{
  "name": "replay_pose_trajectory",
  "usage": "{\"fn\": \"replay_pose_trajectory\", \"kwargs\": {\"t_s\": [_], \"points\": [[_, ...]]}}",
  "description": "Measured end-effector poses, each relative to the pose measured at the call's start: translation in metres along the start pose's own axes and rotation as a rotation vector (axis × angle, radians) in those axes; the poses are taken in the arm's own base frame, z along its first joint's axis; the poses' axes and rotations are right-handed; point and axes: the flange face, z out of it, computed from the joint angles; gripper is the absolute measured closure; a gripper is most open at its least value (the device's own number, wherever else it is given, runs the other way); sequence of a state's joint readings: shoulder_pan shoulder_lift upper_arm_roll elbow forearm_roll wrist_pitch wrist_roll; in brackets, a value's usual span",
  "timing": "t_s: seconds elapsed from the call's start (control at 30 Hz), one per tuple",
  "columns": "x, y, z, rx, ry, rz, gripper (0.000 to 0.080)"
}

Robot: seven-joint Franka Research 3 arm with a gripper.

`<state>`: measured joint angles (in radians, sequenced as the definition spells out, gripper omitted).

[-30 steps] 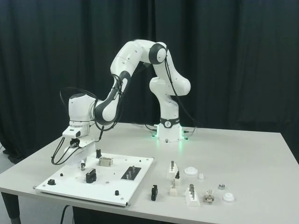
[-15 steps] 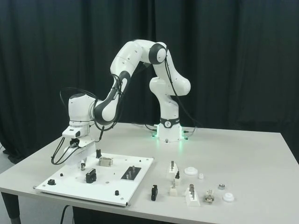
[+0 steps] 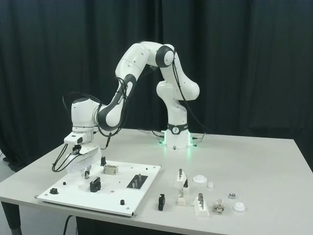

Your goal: Insert BNC.

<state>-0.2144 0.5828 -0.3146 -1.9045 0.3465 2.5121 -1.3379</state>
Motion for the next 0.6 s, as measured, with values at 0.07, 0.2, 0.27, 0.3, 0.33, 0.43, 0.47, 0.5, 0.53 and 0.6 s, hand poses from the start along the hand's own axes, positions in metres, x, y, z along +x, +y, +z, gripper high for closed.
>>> {"fn": "replay_pose_trajectory", "kwargs": {"t_s": [0.07, 0.2, 0.27, 0.3, 0.33, 0.43, 0.47, 0.5, 0.53, 0.6], "points": [[-0.0001, 0.0000, 0.0000, 0.001, 0.000, 0.020, 0.0677], [-0.0002, -0.0001, 0.0001, 0.002, 0.000, 0.060, 0.0677], [-0.0003, -0.0001, 0.0001, 0.002, -0.001, 0.085, 0.0677], [-0.0004, -0.0001, 0.0001, 0.003, -0.001, 0.099, 0.0677], [-0.0004, -0.0001, 0.0001, 0.003, -0.001, 0.114, 0.0677], [-0.0005, -0.0002, 0.0002, 0.004, -0.001, 0.153, 0.0677], [-0.0005, -0.0002, 0.0002, 0.004, -0.001, 0.167, 0.0677], [-0.0006, -0.0002, 0.0002, 0.004, -0.001, 0.181, 0.0677], [-0.0007, -0.0002, 0.0002, 0.005, -0.001, 0.196, 0.0677], [-0.0008, -0.0002, 0.0002, 0.006, -0.001, 0.233, 0.0677]]}}
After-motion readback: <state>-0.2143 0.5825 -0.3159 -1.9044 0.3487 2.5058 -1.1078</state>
